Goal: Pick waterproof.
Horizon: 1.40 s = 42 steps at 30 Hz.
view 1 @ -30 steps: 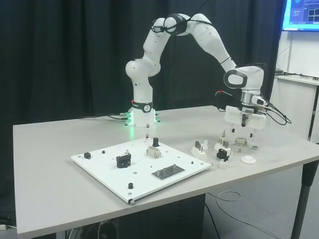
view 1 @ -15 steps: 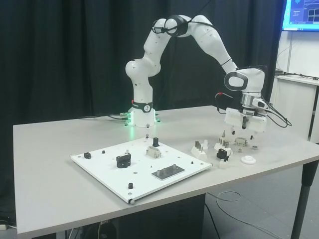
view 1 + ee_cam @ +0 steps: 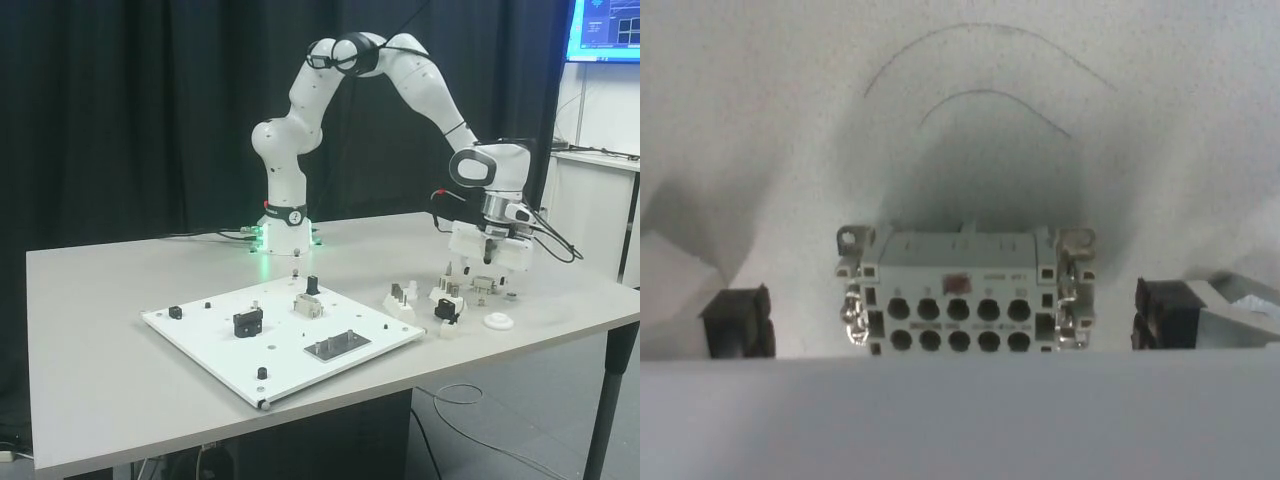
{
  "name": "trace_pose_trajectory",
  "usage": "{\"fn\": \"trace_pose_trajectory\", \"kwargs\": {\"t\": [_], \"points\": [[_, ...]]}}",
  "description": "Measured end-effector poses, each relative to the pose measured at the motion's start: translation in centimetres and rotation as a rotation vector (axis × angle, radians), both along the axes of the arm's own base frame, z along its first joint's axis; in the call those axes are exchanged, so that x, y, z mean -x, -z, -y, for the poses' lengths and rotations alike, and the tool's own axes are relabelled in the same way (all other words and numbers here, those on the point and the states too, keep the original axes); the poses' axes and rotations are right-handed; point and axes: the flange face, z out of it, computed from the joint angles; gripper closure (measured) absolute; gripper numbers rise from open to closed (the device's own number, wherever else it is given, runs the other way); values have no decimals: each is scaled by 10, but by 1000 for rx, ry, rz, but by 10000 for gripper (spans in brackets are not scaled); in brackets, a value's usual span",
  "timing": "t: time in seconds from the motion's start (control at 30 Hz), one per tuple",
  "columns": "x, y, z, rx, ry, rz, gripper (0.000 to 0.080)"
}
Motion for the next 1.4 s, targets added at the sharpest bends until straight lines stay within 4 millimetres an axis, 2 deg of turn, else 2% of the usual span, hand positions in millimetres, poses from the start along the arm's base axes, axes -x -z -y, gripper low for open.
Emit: {"fn": "trace_pose_trajectory", "kwargs": {"t": [0.53,0.57,0.73,0.77,1.1,1.4], "points": [[-1,12,5,7,-27,-12,3],[-1,13,6,8,-26,-13,110],[-3,13,7,8,-35,-13,110],[-3,13,7,8,-38,-14,216],[-5,9,7,7,-43,-12,216],[-8,-6,6,-3,-25,-14,216]]}}
